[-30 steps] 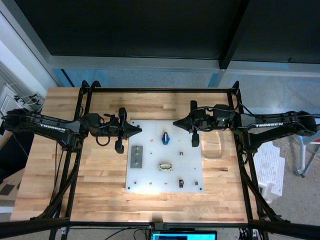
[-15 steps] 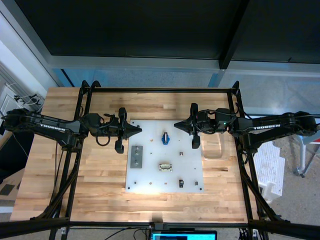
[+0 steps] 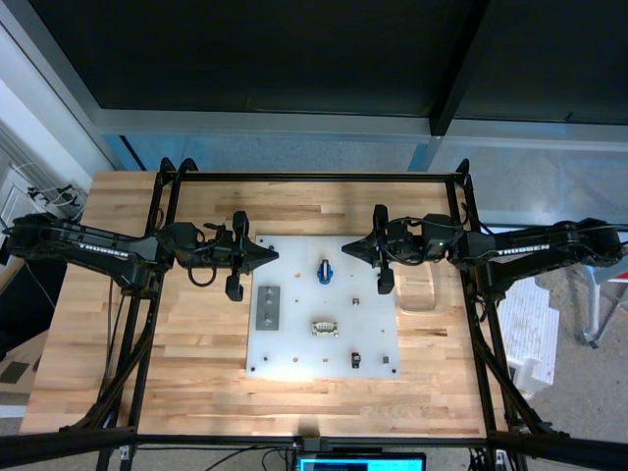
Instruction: Pick the 16mm bar and install on taskboard
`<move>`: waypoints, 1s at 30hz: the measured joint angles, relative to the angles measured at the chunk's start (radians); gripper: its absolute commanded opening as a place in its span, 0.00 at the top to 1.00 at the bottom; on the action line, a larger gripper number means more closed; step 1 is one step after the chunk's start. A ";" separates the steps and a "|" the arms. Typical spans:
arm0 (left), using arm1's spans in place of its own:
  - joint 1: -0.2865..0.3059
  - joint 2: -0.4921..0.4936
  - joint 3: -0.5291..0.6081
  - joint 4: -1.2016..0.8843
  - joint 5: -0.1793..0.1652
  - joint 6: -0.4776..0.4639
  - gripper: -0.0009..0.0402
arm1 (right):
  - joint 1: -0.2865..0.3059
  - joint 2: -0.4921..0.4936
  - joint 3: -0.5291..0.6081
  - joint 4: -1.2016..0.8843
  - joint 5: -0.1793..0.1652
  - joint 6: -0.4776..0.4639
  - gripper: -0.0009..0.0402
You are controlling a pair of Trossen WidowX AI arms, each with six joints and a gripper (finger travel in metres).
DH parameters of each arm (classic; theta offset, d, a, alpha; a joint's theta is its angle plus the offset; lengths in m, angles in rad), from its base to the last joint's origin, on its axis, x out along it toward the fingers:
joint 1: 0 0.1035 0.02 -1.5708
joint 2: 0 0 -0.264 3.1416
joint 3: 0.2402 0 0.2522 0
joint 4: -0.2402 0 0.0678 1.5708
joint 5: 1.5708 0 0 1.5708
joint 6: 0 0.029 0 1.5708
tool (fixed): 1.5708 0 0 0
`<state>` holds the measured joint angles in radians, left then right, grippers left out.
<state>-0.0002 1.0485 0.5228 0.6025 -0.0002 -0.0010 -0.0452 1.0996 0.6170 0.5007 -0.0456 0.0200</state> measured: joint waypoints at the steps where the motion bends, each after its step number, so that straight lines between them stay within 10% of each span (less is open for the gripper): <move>1: 0.000 0.000 0.000 0.000 0.000 0.000 0.98 | 0.000 0.000 0.000 0.000 0.000 0.000 0.98; 30: 0.000 0.000 0.000 0.000 0.000 0.000 0.98 | 0.007 0.001 0.012 -0.010 -0.002 0.018 0.98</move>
<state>-0.0002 1.0485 0.5228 0.6025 -0.0002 -0.0010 -0.0383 1.1007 0.6292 0.4908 -0.0479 0.0376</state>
